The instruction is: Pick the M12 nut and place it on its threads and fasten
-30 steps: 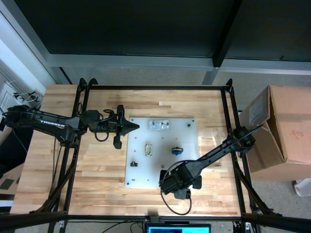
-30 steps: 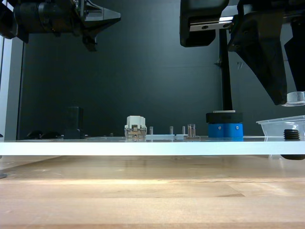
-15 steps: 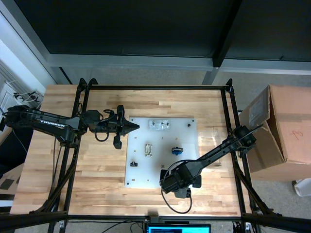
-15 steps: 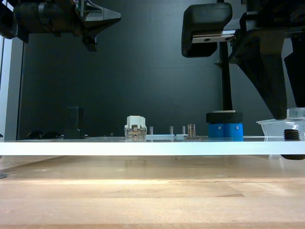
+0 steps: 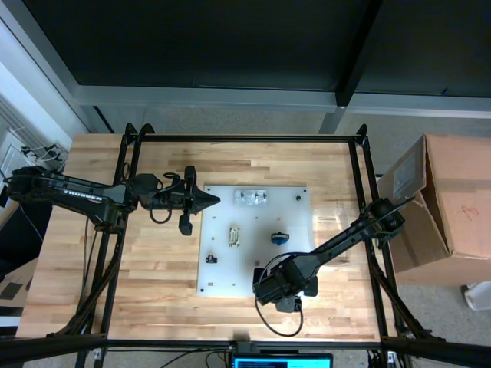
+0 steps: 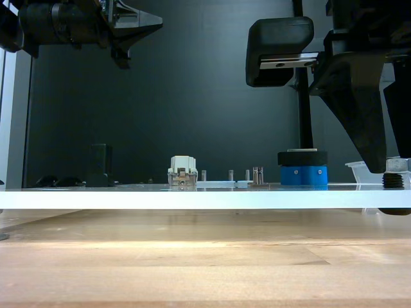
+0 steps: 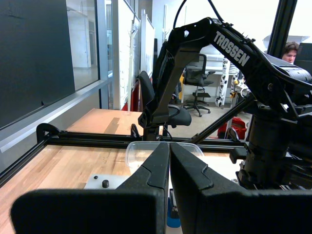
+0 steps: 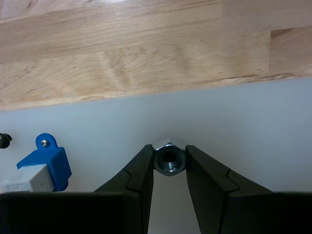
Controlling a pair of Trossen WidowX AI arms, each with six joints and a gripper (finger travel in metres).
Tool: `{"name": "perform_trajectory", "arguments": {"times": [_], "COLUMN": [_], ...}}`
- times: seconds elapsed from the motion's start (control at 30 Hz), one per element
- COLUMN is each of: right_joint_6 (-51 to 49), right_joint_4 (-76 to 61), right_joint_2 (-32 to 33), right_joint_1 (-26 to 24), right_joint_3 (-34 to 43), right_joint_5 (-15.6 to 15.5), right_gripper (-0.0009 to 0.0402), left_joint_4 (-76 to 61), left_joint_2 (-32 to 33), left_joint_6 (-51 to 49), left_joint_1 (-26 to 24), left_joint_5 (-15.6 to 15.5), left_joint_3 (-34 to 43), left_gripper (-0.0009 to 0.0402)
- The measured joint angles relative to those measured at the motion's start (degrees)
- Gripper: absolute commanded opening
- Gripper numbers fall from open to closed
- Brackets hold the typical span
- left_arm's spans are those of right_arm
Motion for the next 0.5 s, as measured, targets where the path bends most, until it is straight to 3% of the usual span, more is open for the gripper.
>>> {"name": "perform_trajectory", "arguments": {"times": [0.5], "right_joint_6": [2.23], "right_joint_4": [2.03], "right_joint_2": [-0.11], "right_joint_1": [-0.07], "right_joint_3": [-2.08], "right_joint_5": [0.04], "right_gripper": [0.0000], "left_joint_4": [0.00], "left_joint_2": [0.00], "left_joint_6": [0.00], "left_joint_1": [0.00], "left_joint_5": [-0.02], "left_joint_3": [0.00], "left_gripper": [0.0000]}}
